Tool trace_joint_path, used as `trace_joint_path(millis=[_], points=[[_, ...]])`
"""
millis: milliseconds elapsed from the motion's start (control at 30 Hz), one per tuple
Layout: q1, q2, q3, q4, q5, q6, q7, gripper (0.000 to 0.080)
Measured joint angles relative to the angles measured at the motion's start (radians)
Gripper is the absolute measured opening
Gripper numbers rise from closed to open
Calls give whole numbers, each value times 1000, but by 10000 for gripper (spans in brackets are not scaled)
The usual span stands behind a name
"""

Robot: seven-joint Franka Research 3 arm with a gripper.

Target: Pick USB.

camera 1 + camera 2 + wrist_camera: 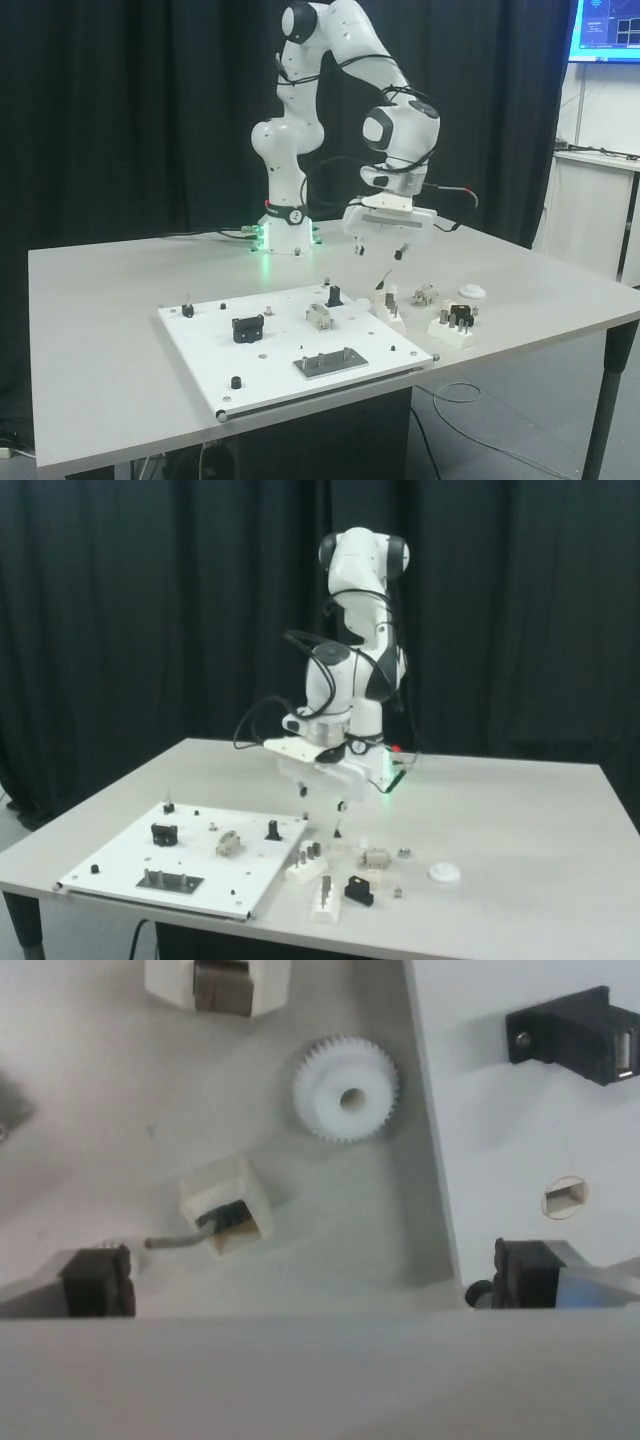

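Note:
In the wrist view a small white block [228, 1210] lies on the grey table, holding a dark metal plug with a short grey stub sticking out. It looks like the USB part, though I cannot be sure. My gripper [310, 1280] is open, with its two black fingertips [97, 1280] spread wide and nothing between them. In the first room view the gripper [380, 252] hangs well above a white holder [388, 302] just off the board's right edge. The second room view shows the gripper [323, 798] above the same spot.
A white gear [345, 1088] lies close to the block. The white board [200, 350] carries a black socket [575, 1035] and a slot hole [565, 1197]. Another white block with pins [452, 326], a small metal connector [425, 293] and a black part [358, 890] lie nearby.

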Motion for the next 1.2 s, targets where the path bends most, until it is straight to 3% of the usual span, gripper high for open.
trace_joint_path(millis=[833,1200], points=[[-10,67,38,53,78,-98,-154,800],[-60,113,90,90,79,-112,-229,800]])
